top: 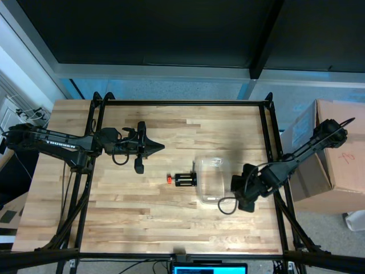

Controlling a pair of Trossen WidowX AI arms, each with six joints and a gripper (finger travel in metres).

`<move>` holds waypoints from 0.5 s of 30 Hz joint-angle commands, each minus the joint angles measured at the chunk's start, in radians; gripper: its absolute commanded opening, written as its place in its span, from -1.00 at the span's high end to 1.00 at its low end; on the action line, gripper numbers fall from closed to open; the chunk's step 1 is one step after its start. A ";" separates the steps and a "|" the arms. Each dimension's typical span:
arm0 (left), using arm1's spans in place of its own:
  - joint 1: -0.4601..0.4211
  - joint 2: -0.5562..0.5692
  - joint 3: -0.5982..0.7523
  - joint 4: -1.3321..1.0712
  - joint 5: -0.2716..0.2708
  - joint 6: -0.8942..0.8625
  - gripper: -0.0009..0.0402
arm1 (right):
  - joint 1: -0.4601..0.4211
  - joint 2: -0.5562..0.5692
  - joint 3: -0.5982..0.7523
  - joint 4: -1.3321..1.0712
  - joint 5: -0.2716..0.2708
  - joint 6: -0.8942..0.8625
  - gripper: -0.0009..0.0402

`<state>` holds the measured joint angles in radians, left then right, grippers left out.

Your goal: Remove the USB-C connector from the USB-C receptacle and place in the container

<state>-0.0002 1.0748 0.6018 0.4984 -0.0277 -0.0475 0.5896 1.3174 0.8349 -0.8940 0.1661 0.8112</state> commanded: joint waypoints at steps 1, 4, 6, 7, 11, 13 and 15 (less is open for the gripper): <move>0.000 0.000 0.000 0.000 0.000 0.000 0.96 | -0.044 0.001 -0.015 0.047 0.005 -0.049 -0.19; 0.000 0.000 0.000 0.000 0.000 0.000 0.96 | -0.056 0.001 -0.024 0.080 0.026 -0.074 -0.16; 0.000 0.000 0.000 0.000 0.000 0.000 0.96 | -0.056 0.001 -0.031 0.100 0.026 -0.087 -0.14; 0.000 0.000 0.000 0.000 0.000 0.000 0.96 | -0.056 0.001 -0.037 0.109 0.026 -0.087 -0.12; 0.000 0.000 0.000 0.000 0.000 0.000 0.96 | -0.055 0.014 -0.056 0.140 0.021 -0.097 -0.08; 0.000 0.000 0.000 0.000 0.000 0.000 0.96 | -0.047 0.025 -0.056 0.140 0.005 -0.106 -0.07; 0.000 0.000 0.000 0.000 0.000 0.000 0.96 | -0.040 0.033 -0.057 0.137 -0.002 -0.109 -0.08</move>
